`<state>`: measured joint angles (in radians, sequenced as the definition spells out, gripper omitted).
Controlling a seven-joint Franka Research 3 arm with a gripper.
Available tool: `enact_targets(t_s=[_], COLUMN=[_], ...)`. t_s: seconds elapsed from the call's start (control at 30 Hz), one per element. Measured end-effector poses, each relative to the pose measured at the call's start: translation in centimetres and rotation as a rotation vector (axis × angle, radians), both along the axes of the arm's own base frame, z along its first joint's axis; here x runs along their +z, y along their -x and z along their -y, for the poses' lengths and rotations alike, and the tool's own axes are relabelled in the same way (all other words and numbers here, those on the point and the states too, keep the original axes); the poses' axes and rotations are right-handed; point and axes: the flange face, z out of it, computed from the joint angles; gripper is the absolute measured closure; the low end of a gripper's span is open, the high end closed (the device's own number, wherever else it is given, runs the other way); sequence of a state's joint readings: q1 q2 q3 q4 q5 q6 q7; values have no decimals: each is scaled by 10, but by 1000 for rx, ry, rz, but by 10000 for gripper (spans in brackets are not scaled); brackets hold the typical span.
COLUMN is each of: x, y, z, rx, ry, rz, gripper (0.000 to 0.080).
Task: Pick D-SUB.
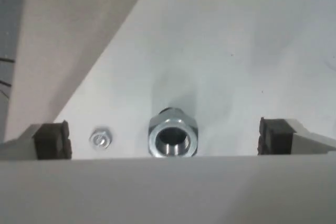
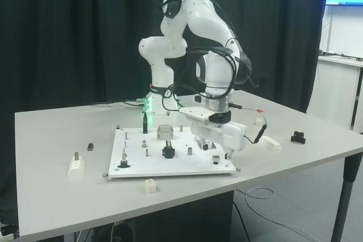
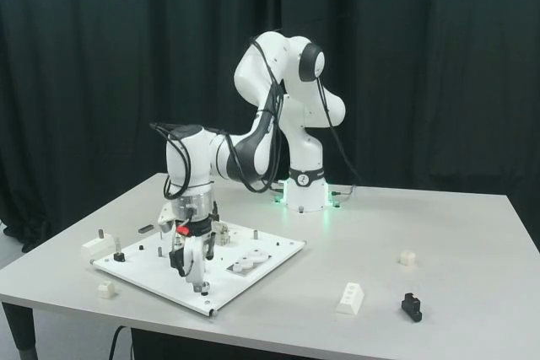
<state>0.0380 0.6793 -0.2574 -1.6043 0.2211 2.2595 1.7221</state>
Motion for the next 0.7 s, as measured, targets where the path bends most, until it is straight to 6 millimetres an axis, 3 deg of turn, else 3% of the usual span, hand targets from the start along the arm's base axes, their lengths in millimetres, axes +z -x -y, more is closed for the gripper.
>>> enact_targets(t_s=[0.7], x=[32], y=[1], z=[-6], rx=[34], ry=[-17], rz=[3], gripper=[3])
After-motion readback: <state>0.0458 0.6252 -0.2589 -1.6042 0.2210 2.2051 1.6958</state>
